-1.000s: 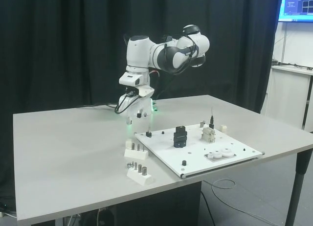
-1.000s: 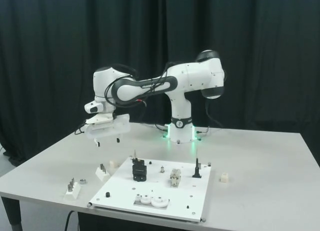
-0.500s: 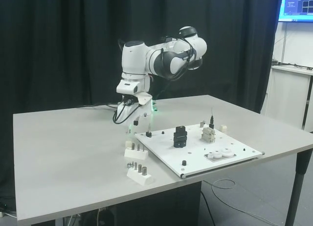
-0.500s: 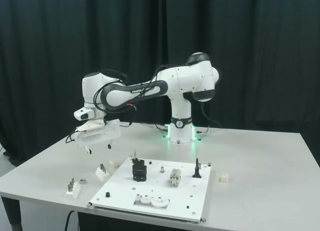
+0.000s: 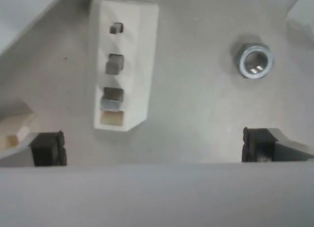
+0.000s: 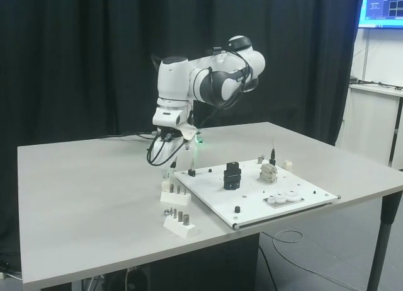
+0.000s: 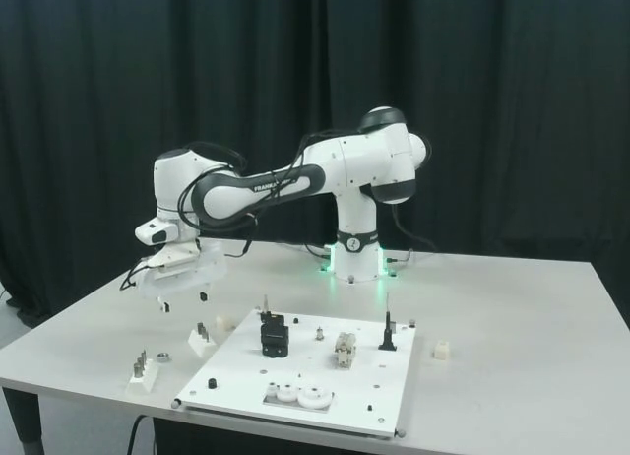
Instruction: Pick square peg 3.
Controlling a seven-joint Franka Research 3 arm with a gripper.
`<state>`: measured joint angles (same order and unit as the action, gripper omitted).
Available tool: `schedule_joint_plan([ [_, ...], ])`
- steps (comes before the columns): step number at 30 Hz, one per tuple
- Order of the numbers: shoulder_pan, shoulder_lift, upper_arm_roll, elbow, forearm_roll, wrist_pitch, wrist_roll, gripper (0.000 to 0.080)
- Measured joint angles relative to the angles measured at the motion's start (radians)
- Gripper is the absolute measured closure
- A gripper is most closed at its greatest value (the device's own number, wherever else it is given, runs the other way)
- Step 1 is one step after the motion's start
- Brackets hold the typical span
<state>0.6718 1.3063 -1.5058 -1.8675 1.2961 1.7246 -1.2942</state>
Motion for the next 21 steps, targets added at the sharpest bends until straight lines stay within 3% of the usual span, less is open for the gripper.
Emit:
schedule_joint_plan([
  [9,-0.002,0.000,0.020,-0.003,0.030,0.032,0.115,0.0003],
  [21,-0.007,0.000,0.055,-0.009,0.039,0.049,0.063,0.0003],
])
